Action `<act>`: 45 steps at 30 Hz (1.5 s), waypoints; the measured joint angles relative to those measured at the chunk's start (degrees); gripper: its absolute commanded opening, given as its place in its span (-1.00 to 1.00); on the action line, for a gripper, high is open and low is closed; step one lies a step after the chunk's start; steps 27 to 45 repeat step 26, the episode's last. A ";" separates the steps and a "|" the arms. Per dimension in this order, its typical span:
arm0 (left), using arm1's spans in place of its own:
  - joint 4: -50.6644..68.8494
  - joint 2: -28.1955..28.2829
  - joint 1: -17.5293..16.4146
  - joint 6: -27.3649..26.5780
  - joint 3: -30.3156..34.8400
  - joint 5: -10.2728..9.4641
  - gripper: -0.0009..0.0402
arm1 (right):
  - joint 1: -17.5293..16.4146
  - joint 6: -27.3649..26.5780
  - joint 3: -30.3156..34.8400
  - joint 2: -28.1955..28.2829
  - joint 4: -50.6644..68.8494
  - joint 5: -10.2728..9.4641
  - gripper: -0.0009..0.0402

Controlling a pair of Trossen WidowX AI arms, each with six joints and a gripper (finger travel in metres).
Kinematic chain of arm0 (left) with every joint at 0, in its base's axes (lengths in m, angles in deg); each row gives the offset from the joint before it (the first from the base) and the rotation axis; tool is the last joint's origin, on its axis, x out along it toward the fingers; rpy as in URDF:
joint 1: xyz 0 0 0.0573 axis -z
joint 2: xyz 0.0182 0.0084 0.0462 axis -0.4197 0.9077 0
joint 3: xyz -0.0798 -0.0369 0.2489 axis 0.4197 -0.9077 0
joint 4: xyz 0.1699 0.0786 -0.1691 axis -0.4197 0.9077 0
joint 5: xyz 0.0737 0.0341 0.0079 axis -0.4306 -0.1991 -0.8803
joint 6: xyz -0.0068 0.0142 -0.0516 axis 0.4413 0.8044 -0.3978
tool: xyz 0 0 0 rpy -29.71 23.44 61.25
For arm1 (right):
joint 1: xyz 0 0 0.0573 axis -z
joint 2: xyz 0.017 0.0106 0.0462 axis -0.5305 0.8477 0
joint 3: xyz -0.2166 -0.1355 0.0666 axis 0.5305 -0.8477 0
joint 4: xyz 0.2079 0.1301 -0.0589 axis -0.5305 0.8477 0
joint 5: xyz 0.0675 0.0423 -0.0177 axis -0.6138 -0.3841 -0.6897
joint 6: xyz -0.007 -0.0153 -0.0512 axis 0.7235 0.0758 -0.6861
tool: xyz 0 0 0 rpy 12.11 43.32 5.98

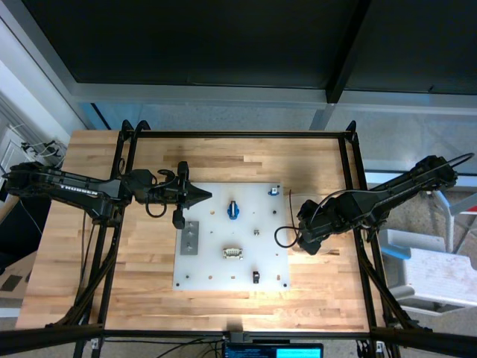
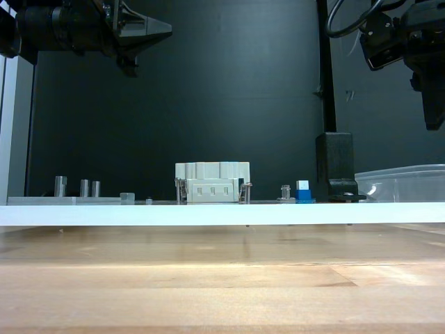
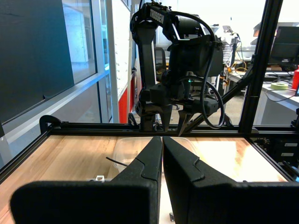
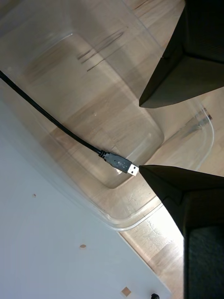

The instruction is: Remove the USB connector from the USB hub and place in the container

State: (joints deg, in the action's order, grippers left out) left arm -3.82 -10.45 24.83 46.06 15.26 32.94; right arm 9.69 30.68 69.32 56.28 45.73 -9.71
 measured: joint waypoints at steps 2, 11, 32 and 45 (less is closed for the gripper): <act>0.00 0.00 0.00 0.02 0.00 0.02 -0.95 | 0.00 0.00 0.00 0.00 0.00 0.00 -0.14; 0.00 0.00 0.00 0.00 -0.02 0.02 -0.95 | 0.00 0.00 0.00 0.00 -0.04 0.00 -0.13; 0.00 0.00 0.00 0.00 0.00 0.00 -0.95 | 0.00 1.01 0.00 0.02 -0.07 -0.04 -0.13; 0.00 0.00 0.00 0.00 0.00 0.00 -0.95 | 0.00 1.01 0.00 0.02 -0.07 -0.04 -0.13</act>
